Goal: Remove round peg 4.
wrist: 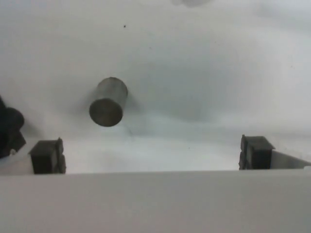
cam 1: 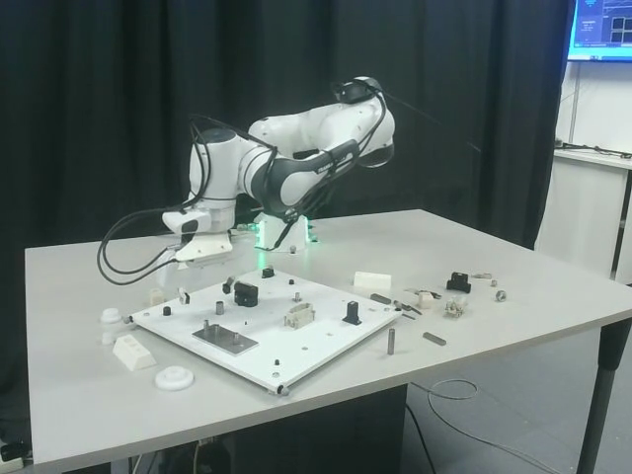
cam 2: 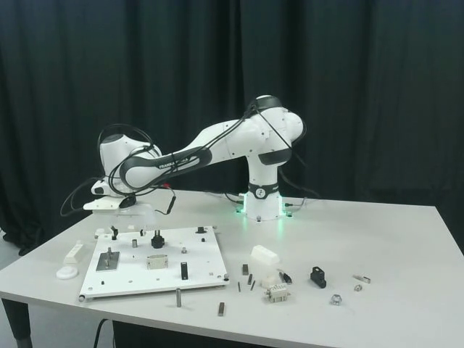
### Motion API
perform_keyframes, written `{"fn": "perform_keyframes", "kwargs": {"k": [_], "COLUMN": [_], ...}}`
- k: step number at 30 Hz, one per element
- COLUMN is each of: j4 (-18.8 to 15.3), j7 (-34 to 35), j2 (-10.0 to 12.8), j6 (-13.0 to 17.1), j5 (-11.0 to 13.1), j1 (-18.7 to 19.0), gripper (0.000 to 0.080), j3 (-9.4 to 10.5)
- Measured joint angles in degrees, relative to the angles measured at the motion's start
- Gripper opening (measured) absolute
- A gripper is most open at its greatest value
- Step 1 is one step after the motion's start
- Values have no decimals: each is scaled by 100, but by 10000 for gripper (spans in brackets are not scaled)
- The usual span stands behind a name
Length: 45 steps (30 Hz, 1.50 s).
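End effector (wrist: pixel 150 154) hung wide open and empty; your upright round peg (wrist: pixel 108 102) stood off-centre, nearer one finger, just beyond the fingertips.

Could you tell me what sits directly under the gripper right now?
In the wrist view, a grey round peg stands upright in the white board below the gripper, off centre towards one fingertip. The peg's socket is covered by the peg itself.

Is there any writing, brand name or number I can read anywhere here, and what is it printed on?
Black lettering runs along the robot arm in the second room view: too small to read.
The screen at the first room view's upper corner shows some content: too small to read.
The white board, its parts and the peg: no readable text.
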Motion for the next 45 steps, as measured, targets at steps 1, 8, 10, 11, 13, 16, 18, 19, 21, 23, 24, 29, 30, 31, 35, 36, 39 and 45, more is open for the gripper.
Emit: {"fn": "perform_keyframes", "kwargs": {"k": [1,8,10,11,13,16,18,19,21,23,24,29,30,31,35,36,39,45], "j4": [5,12,12,13,15,19,22,24,29,33,36,47,48,48,48,48,48,48], "j7": [-14,-72,-73,-73,-73,-72,-72,-72,-72,-72,-72,-72,-72,-72,-56,-51,-26,5], "j2": [0,-1,-2,-3,-7,-12,-14,-14,-14,-14,-14,-14,-14,-14,-14,-14,-14,-14], "j6": [-3,-43,-66,-76,-89,-97,-97,-96,-91,-83,-79,-63,-60,-57,-40,-35,-15,35], "j5": [0,0,0,0,8,51,83,97,126,141,144,158,161,164,200,215,255,286], "j1": [-11,-59,-61,-61,-61,-61,-61,-61,-61,-61,-61,-59,-58,-56,-50,-49,-47,-35], "gripper": [800,800,800,800,800,800,800,800,800,800,800,800,800,800,800,800,800,800], "j3": [7,55,62,65,72,87,97,101,110,116,119,128,129,130,133,134,138,155]}}
